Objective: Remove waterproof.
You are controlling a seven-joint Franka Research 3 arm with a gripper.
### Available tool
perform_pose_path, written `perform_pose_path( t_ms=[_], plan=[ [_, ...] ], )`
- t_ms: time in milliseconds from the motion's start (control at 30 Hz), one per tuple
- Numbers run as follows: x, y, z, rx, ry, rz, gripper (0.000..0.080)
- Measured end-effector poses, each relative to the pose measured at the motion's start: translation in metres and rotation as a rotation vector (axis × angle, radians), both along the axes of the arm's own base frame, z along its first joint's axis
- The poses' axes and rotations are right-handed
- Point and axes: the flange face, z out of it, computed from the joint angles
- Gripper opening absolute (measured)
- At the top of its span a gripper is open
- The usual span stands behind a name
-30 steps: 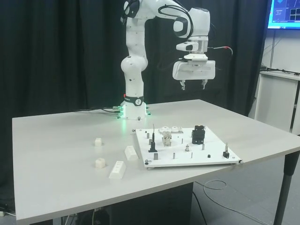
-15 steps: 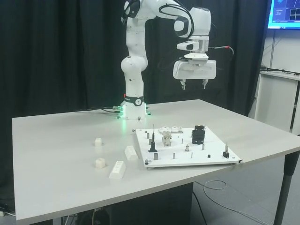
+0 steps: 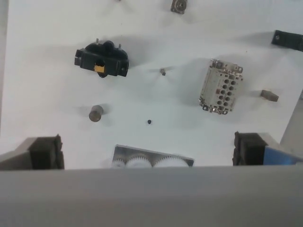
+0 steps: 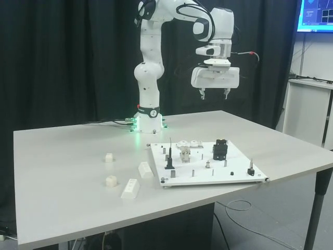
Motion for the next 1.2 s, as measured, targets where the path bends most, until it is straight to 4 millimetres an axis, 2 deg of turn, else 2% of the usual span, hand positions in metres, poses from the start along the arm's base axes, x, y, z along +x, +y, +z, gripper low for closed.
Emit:
perform_pose_path(
  t_ms=[933,1200],
  plan=[
    [0.0,-0.004,0.0,0.0,-0.003,-0.093,0.08],
    [-0.001,-0.013,-0.001,-0.002,0.012,-0.131,0.08]
  ],
)
